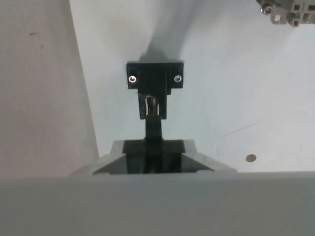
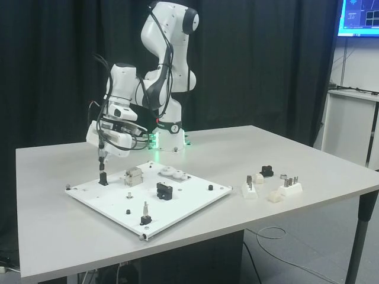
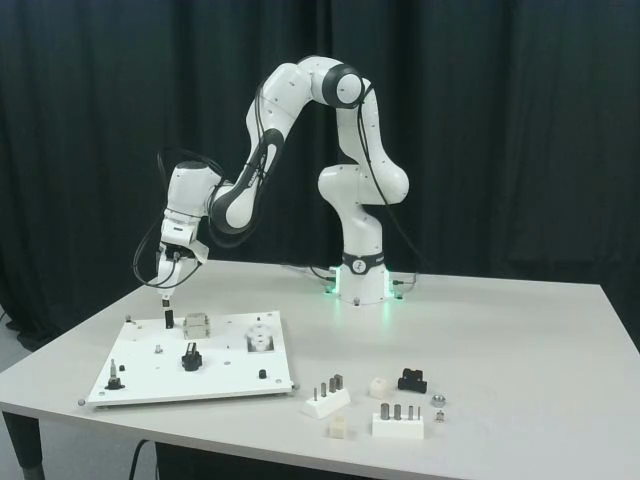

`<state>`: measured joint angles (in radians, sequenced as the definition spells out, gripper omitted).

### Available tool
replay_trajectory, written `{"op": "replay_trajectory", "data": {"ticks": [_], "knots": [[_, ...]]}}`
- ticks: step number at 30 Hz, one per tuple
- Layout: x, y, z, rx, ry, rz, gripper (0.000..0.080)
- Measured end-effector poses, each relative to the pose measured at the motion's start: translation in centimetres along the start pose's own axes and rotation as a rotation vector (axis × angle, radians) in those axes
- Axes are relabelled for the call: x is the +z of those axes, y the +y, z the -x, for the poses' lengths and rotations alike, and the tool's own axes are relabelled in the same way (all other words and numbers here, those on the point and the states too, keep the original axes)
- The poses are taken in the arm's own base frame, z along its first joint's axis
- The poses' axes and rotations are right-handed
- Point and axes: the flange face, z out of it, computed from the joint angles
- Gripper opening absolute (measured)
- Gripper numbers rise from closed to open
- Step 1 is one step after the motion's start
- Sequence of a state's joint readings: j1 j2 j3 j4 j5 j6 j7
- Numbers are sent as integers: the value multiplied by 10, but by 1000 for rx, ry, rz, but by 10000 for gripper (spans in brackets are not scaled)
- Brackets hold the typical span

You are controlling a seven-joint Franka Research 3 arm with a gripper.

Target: Insert USB.

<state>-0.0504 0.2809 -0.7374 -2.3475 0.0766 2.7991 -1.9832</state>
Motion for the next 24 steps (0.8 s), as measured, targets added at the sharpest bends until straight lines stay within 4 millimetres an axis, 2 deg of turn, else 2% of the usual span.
{"op": "replay_trajectory", "data": {"ticks": [24], "knots": [[-1, -1, -1, -10, 13, -11, 64]]}}
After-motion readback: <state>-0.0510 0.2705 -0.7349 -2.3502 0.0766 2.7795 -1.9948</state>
